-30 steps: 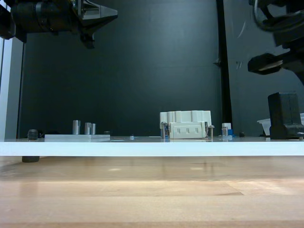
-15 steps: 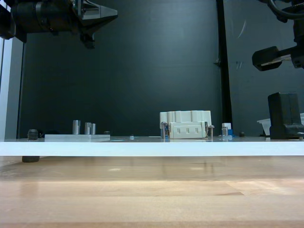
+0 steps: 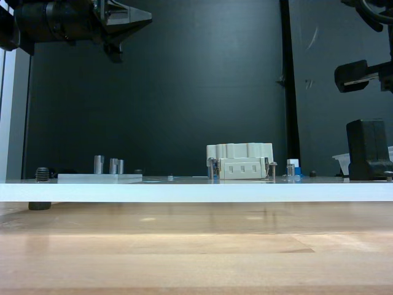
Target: Pick the HAN10E connector and install in the HAN10E hub
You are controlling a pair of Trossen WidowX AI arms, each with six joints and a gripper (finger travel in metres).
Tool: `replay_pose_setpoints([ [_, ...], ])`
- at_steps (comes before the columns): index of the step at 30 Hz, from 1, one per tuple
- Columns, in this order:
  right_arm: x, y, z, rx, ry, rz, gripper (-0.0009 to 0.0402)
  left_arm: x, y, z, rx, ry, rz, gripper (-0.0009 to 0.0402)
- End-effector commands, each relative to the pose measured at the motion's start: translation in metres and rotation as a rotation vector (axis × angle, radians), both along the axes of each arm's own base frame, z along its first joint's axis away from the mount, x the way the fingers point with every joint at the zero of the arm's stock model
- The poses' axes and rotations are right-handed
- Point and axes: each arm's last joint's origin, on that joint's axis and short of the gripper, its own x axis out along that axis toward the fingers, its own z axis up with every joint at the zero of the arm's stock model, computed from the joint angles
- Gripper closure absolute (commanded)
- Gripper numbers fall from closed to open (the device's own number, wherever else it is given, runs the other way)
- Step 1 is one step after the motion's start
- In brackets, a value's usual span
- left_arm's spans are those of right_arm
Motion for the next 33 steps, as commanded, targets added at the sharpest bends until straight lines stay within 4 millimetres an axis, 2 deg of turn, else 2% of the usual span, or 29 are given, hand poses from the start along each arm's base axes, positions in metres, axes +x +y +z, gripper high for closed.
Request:
replay_pose_setpoints([
  [1, -0.004, -0.002, -0.005, -0.002, 0.003, 0.008, 0.0286, 0.000, 0.000, 0.000, 0.000, 0.000, 0.000, 0.0393],
  [9, -0.010, -0.006, -0.022, 0.000, -0.006, 0.048, 0.0169, 0.000, 0.000, 0.000, 0.000, 0.000, 0.000, 0.0393],
  [12, -0.010, -0.008, -0.027, 0.001, -0.014, 0.059, 0.0143, 0.000, 0.000, 0.000, 0.000, 0.000, 0.000, 0.0393],
  [33, -0.009, -0.013, -0.065, 0.034, -0.007, 0.040, 0.0142, 0.000, 0.000, 0.000, 0.000, 0.000, 0.000, 0.0393],
])
